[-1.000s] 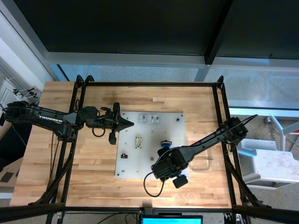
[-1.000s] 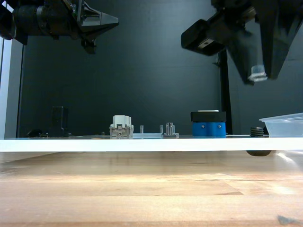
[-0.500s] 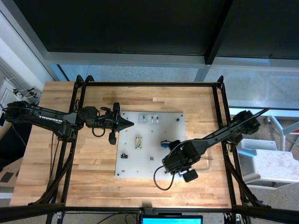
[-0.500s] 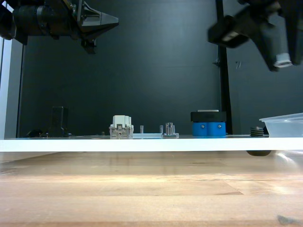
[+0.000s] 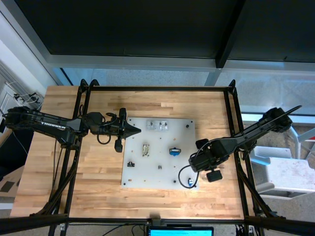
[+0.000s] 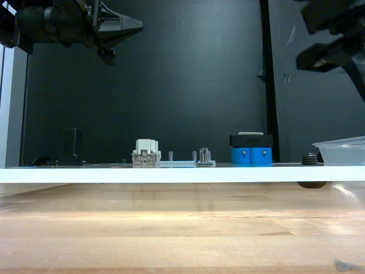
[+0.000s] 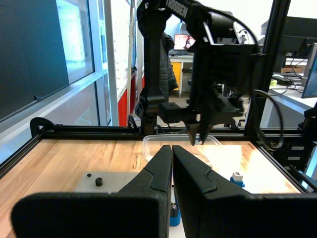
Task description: Unfasten the M12 fastener and place in the container
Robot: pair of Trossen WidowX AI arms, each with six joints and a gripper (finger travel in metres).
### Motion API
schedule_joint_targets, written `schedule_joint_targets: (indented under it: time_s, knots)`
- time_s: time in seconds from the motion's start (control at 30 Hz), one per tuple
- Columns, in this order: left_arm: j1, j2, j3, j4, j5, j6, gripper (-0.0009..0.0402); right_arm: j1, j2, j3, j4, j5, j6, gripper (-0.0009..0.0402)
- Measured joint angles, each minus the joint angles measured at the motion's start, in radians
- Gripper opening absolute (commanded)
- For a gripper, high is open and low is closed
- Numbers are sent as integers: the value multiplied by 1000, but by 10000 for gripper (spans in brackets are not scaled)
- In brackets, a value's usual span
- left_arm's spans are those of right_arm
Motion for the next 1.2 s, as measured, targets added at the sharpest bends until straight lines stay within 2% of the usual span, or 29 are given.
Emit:
schedule_joint_targets:
  time_s: [0.33,0.67,1.2]
  knots:
    - [0,0,0,0,0,0,0,0,-130,-146,11,1,25,2]
    - [0,0,0,0,0,0,0,0,-146,-165,26,1,48,8]
    - [0,0,0,0,0,0,0,1,-146,-165,31,0,51,176]
